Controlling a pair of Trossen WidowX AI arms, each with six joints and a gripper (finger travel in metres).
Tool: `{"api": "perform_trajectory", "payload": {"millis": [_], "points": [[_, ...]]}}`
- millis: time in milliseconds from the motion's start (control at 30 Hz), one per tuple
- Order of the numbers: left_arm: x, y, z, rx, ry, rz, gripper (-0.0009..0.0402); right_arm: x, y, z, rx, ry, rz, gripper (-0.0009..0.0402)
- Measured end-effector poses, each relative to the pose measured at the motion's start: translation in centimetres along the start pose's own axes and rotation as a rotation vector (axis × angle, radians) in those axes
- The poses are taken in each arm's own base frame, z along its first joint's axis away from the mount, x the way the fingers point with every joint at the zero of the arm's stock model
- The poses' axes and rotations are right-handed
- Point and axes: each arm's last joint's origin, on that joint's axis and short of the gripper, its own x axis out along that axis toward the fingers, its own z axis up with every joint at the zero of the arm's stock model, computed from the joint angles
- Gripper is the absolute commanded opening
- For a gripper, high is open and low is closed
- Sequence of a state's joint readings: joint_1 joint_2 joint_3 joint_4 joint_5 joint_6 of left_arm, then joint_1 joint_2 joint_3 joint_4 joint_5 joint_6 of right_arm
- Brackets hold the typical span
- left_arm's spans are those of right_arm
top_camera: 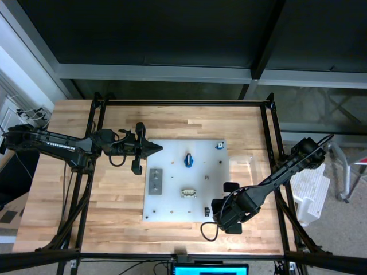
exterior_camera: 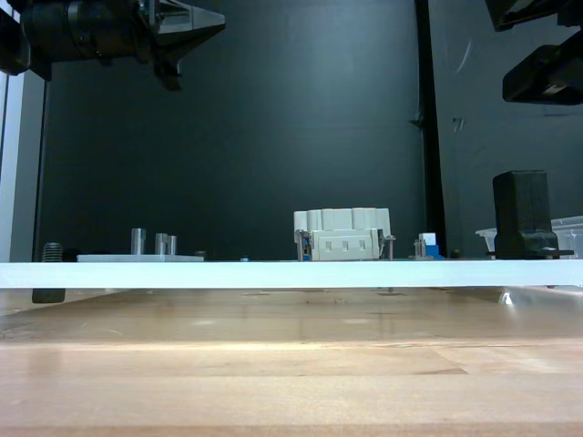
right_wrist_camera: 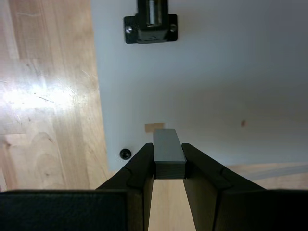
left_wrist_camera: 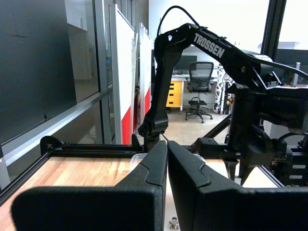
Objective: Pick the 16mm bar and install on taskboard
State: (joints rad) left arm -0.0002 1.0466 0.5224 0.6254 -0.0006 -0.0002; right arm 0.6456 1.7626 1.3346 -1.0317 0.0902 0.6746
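Observation:
The 16mm bar (right_wrist_camera: 168, 151), a short grey block, is held between the fingers of my right gripper (right_wrist_camera: 168, 164), which is shut on it. It hangs above the near edge of the white taskboard (right_wrist_camera: 216, 86), just short of a small tan rectangular slot (right_wrist_camera: 154, 127). From above, the right gripper (top_camera: 219, 215) sits over the board's near right corner and the bar is hidden. My left gripper (top_camera: 153, 148) hovers high over the board's far left edge, its fingers (left_wrist_camera: 154, 166) shut with nothing between them.
On the board (top_camera: 172, 197) are a grey plate with pegs (top_camera: 155, 180), a blue part (top_camera: 188, 160), a beige connector (top_camera: 188, 193) and a black block (top_camera: 207, 211). A black screw (right_wrist_camera: 125, 154) marks the board's corner. A black frame rail (top_camera: 275, 149) borders the table.

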Motion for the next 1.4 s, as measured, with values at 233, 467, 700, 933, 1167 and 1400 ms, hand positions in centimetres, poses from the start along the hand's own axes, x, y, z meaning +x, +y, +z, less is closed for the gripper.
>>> {"api": "perform_trajectory", "payload": {"millis": [233, 467, 700, 933, 1167, 1400], "points": [[0.0, 0.0, 0.0, 0.0, 0.0, 0.0, 0.0, 0.1, 0.1, -0.1, -0.005, 0.004, 0.004, 0.0018], [0.0, 0.0, 0.0, 0.0, 0.0, 0.0, 0.0, 0.5, 0.2, -0.3, -0.009, -0.002, 0.009, 0.0018], [0.0, 0.0, 0.0, 0.0, 0.0, 0.0, 0.0, 0.8, 0.2, -0.4, -0.01, -0.001, 0.009, 0.0018], [0.0, 0.0, 0.0, 0.0, 0.0, 0.0, 0.0, 1.1, 0.2, -0.4, -0.015, -0.007, 0.013, 0.0018], [0.0, 0.0, 0.0, 0.0, 0.0, 0.0, 0.0, 1.2, 0.2, -0.4, -0.014, -0.014, 0.018, 0.0018], [0.0, 0.0, 0.0, 0.0, 0.0, 0.0, 0.0, 1.5, 0.3, -0.3, -0.018, -0.013, 0.017, 0.0018]]}}
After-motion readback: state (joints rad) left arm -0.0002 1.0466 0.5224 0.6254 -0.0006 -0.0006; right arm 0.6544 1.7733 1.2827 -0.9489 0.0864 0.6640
